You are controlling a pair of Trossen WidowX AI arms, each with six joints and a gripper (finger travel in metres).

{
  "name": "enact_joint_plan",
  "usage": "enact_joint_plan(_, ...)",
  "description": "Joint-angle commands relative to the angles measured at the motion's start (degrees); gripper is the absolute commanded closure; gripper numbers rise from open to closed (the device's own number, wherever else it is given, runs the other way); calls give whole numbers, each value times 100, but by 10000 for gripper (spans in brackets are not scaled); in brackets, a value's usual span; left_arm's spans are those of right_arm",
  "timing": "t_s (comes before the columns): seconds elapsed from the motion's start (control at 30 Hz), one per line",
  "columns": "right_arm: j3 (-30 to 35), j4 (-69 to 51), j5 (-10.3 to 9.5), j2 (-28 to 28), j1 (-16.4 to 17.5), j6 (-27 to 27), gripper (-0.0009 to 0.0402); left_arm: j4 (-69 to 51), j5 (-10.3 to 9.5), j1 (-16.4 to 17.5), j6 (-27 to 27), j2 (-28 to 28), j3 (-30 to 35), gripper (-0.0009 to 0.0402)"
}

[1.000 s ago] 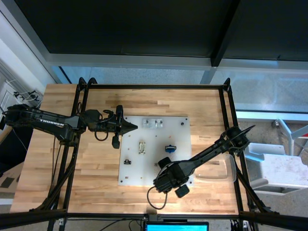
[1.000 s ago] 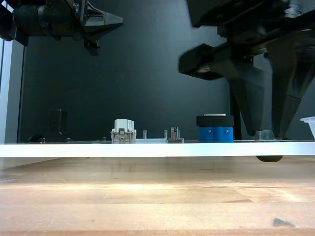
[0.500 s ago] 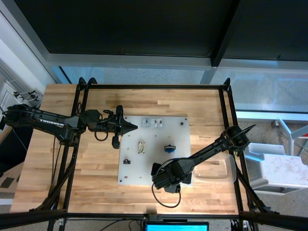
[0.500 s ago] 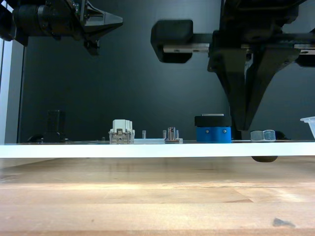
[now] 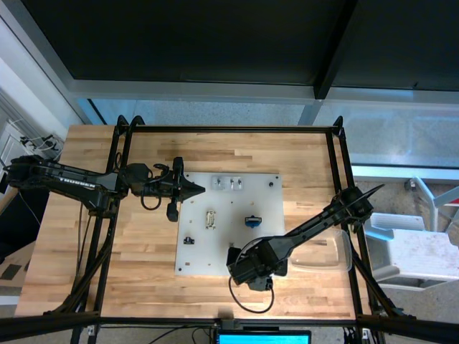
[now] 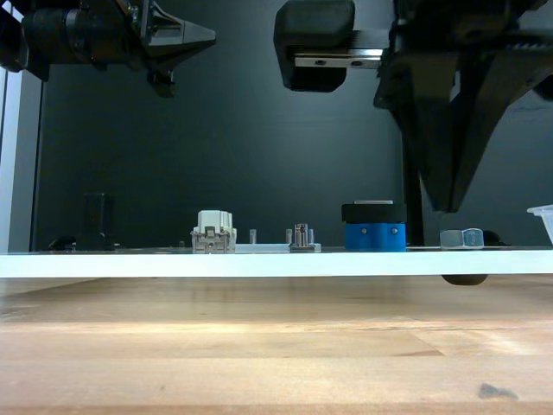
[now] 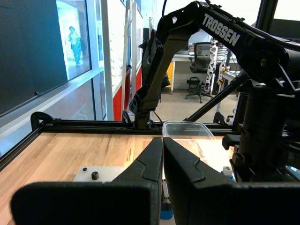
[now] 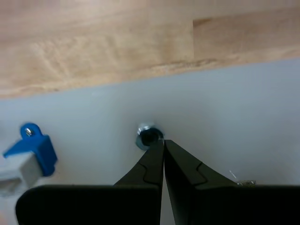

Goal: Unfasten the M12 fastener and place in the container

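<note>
Nut (image 6: 460,238) low on board (image 6: 259,262), near right edge; stud ribs hidden. Not in tray (image 5: 346,249). Right gripper (image 6: 447,206) just above nut, fingers pressed together, empty. Left gripper (image 7: 162,140) pinched closed, parked high, far left. Nut likely hard, light, slick: grip opposite flats.

1. The left hand (image 6: 212,35), at the upper left of the low view, was black; so was the right hand (image 6: 445,207), at the upper right.
2. The nut (image 6: 460,239) was silver.
3. The board (image 5: 208,254) was white.
4. The bench (image 5: 143,244) was pale wood, striped in planks.
5. The container (image 5: 330,259) was clear.
6. A block (image 6: 376,235) was blue, capped in black.
</note>
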Motion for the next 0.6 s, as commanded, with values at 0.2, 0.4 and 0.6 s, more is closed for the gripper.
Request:
enact_joint_plan(0.2, -7, -9, -15, -166, 24, 2865, 391, 2, 0, 0, 2, 0, 2, 393)
enact_joint_plan(0.4, -22, -72, -387, -319, 63, 4658, 393, 2, 0, 0, 2, 0, 2, 393)
enact_joint_plan(0.6, -111, -79, -706, -389, 61, 5619, 393, 2, 0, 0, 2, 0, 2, 393)
